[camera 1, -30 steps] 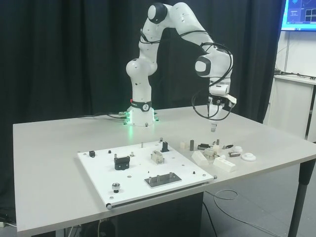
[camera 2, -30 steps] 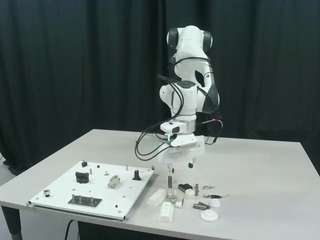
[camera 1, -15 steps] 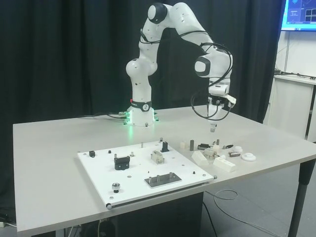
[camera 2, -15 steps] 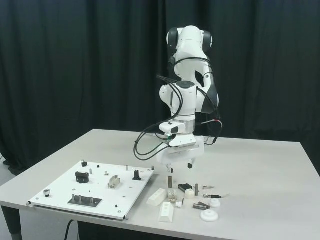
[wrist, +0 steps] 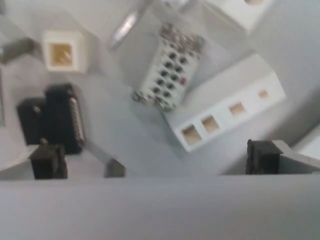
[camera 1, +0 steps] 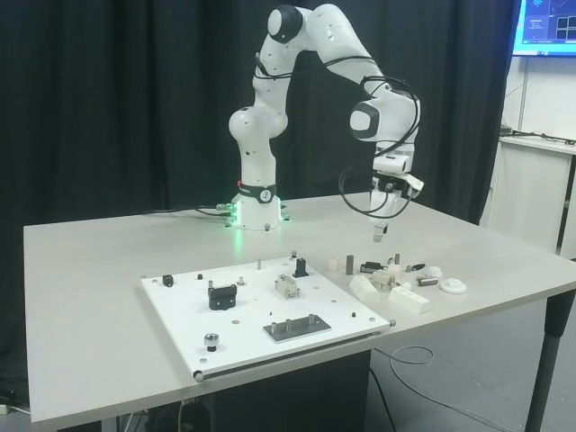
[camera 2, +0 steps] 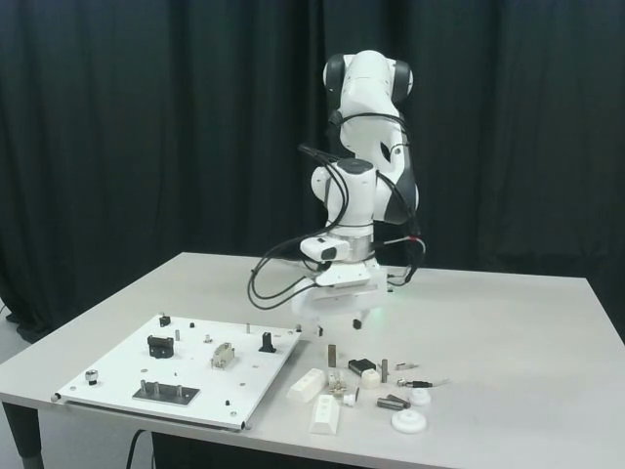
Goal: Remove round peg 2.
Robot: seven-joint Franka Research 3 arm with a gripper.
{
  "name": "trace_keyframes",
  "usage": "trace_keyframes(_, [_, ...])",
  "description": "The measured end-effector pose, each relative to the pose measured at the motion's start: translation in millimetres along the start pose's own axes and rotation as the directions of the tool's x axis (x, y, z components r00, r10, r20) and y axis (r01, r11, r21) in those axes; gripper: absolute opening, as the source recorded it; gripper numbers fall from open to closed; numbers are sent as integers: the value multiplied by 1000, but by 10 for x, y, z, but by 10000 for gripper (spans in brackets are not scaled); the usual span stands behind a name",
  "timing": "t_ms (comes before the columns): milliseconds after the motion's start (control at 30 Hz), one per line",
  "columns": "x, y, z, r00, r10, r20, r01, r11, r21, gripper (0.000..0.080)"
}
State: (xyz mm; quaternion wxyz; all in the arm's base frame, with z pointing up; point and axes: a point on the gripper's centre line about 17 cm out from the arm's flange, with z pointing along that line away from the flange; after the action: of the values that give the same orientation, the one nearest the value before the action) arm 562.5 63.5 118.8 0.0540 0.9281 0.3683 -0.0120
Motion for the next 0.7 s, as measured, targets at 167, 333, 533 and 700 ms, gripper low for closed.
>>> trace_keyframes(167, [-216,167,40,999,19,48,-18,1000,-19,800])
trace_keyframes(333, [-459,327,87,995,42,95,-39,999,-29,800])
trace_keyframes(533, [-769,520,150,988,71,137,-67,997,-31,800])
trace_keyframes(700, [-1016,672,200,983,93,159,-89,995,-33,800])
